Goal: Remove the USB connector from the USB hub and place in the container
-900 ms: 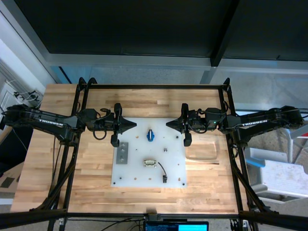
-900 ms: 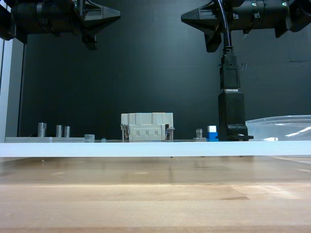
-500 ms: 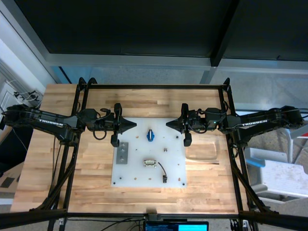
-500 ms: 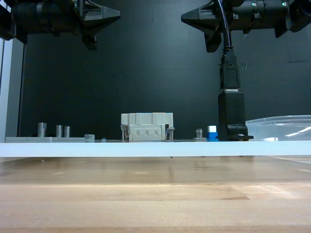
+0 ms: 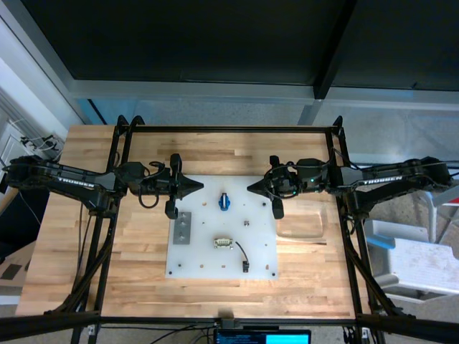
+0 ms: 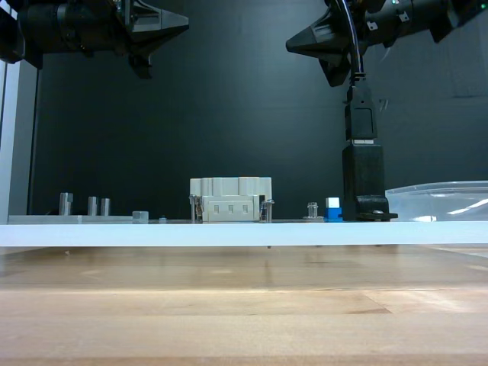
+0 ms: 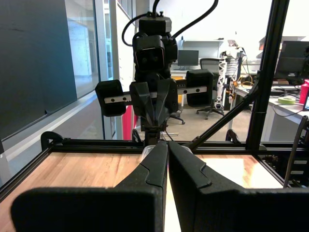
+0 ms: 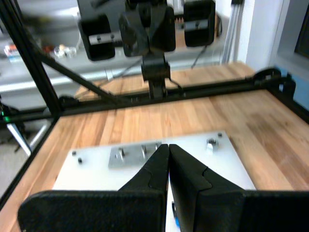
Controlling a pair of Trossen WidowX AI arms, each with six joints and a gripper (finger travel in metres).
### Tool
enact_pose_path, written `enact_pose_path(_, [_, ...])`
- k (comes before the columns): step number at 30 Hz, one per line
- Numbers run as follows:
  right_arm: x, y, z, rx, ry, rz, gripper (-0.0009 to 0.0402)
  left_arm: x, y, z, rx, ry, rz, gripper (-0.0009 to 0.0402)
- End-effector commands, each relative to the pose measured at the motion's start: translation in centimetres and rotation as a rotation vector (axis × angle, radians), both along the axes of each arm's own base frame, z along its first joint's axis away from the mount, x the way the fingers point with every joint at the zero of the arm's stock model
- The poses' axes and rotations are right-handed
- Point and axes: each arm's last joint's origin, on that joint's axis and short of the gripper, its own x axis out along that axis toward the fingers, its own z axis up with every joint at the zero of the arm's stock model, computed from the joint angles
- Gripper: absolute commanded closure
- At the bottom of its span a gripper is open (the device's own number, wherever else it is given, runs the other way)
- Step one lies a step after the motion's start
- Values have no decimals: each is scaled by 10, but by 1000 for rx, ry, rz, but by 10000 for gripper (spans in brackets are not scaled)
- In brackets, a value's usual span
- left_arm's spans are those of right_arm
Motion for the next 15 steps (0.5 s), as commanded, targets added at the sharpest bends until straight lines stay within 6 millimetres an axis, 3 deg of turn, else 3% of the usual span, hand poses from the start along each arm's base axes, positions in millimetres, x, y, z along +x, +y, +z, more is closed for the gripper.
enact_pose_path(1, [-1, 1, 7, -1, 70, 3, 393, 0, 0, 0, 0, 0, 0, 393])
enact_pose_path(15, [-17, 9, 40, -8, 347, 37, 393, 0, 0, 0, 0, 0, 0, 392])
